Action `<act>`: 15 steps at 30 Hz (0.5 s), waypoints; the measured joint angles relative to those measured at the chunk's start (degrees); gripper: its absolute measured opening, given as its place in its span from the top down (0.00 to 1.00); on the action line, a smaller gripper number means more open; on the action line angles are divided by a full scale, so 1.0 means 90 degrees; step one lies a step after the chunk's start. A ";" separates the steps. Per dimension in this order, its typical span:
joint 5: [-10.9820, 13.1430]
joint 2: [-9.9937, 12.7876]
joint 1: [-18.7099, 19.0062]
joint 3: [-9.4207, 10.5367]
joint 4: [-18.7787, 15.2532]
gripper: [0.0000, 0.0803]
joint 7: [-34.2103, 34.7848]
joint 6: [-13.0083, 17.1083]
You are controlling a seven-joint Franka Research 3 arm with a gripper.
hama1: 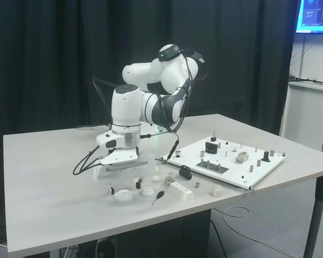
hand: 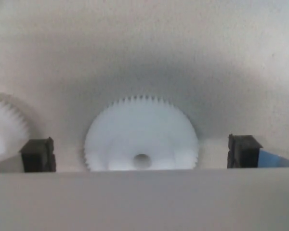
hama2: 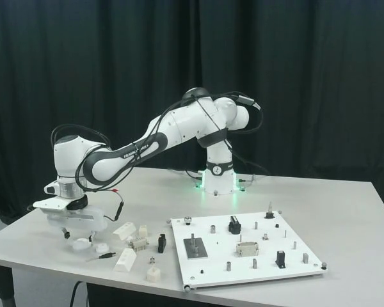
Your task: Remove round peg 4.
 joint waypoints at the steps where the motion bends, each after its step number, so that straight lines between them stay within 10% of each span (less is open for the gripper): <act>1: -0.0033 -0.0021 -0.0004 -0.0002 0.0019 0.01 0.0011 -0.0023; 15: -0.0208 -0.0090 -0.0155 -0.0055 0.0348 0.00 0.0116 -0.0292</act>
